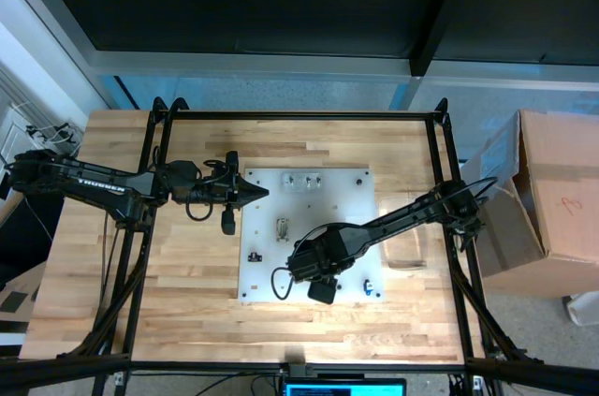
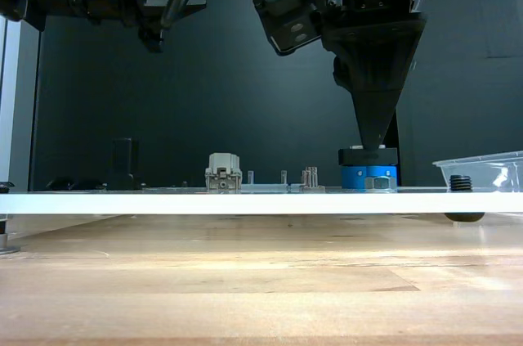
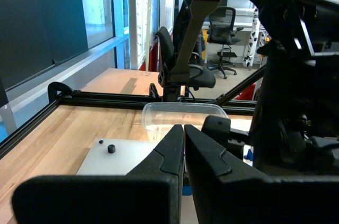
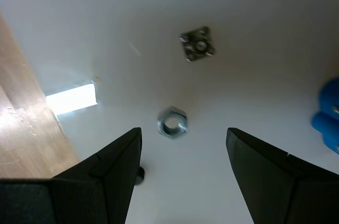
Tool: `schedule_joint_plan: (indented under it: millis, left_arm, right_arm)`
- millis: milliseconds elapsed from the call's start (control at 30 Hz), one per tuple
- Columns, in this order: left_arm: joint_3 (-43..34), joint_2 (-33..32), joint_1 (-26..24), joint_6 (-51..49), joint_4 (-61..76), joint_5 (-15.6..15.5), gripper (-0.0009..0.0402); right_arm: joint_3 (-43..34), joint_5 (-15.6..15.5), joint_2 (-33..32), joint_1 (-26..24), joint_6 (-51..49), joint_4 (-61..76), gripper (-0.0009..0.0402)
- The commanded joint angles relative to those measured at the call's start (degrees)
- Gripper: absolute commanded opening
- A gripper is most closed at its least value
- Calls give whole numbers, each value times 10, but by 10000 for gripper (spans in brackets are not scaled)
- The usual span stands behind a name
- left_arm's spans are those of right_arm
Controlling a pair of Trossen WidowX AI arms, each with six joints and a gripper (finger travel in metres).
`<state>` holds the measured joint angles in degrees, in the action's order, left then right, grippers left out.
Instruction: Unfasten the M12 nut and place it in the container
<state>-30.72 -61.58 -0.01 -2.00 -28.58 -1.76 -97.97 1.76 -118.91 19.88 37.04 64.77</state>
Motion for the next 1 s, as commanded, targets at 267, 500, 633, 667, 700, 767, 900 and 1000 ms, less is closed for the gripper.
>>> schedule_joint_plan:
  millis: [267,500,633,667,700,767,900,1000]
  left_arm:
    - [0,0,0,0,-2,0,0]
    - [0,0,0,0,0,0,0]
    - [0,0,0,0,0,0,0]
    - [0,0,0,0,0,0,0]
    - [0,0,0,0,0,0,0]
    - [0,0,0,0,0,0,0]
    - [0,0,0,0,0,0,0]
    - [0,0,0,0,0,0,0]
  right_arm:
    - [33,-4,-8,1,-15,-38,198]
    - [57,-3,-8,1,-18,-66,175]
    - [67,-14,-8,1,-19,-76,155]
    - [67,-14,-8,1,-19,-76,149]
    - [67,-14,-8,1,-19,-77,142]
    - [67,-14,-7,1,-19,-78,125]
    - [67,-14,-7,1,-20,-80,85]
    - [67,-16,-6,1,-20,-81,53]
